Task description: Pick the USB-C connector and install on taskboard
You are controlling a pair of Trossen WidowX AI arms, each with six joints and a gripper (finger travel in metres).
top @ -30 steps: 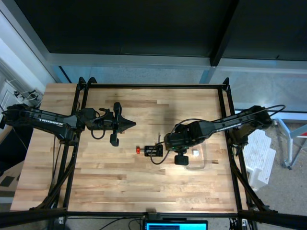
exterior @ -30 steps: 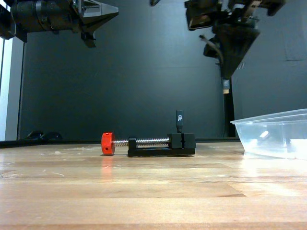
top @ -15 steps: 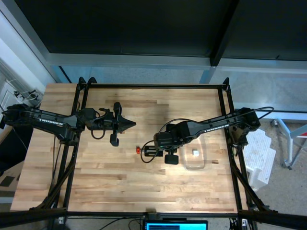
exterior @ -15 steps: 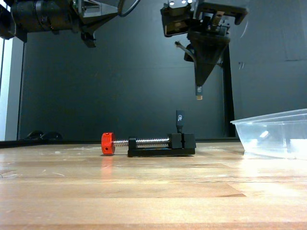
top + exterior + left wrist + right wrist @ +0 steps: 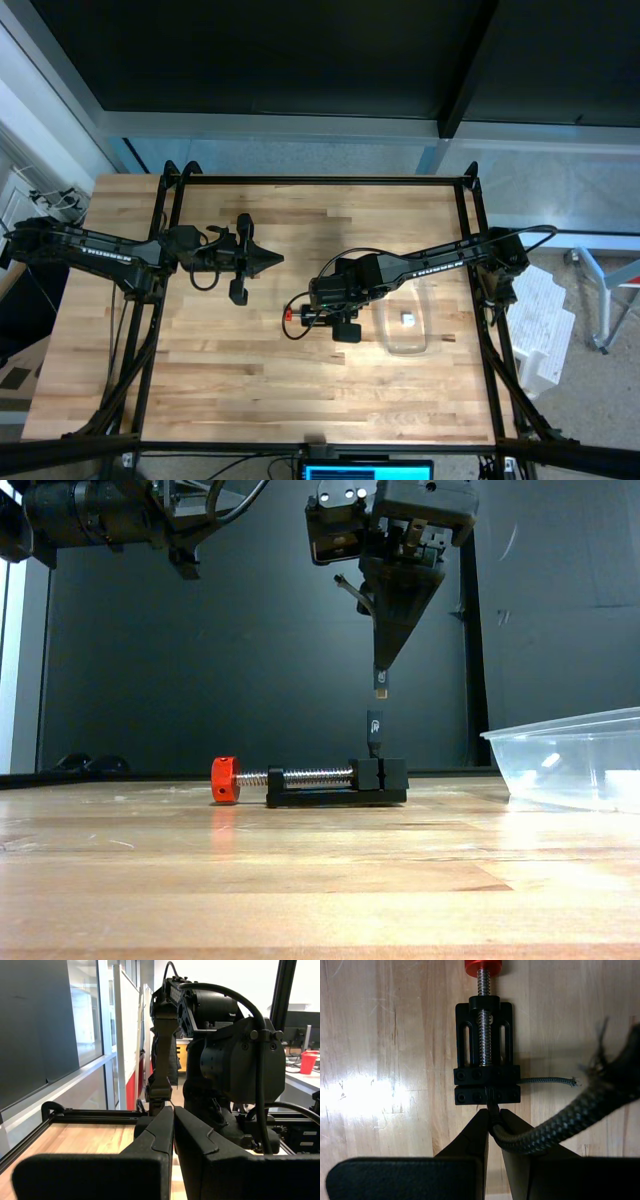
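The taskboard (image 5: 335,785) is a small black block lying on the wood, with an orange-red knob (image 5: 224,779) at its left end and a thin upright pin (image 5: 374,730). From above, the taskboard (image 5: 303,315) lies mid-table, partly under the right arm. My right gripper (image 5: 380,672) points straight down, shut on the USB-C connector (image 5: 380,686). The connector hangs a short gap above the pin, almost in line with it. In the right wrist view the taskboard (image 5: 485,1077) lies just beyond my shut right gripper (image 5: 493,1113). My left gripper (image 5: 274,260) is shut, held high and to the left, empty.
A clear plastic tray (image 5: 560,770) stands right of the taskboard and holds a small white piece (image 5: 407,318). A braided cable (image 5: 570,1110) trails from the connector. Black frame rails (image 5: 320,181) border the table.
My right gripper has carried the connector left and downward, from beside the tray to just above the upright pin. The left arm has not moved.
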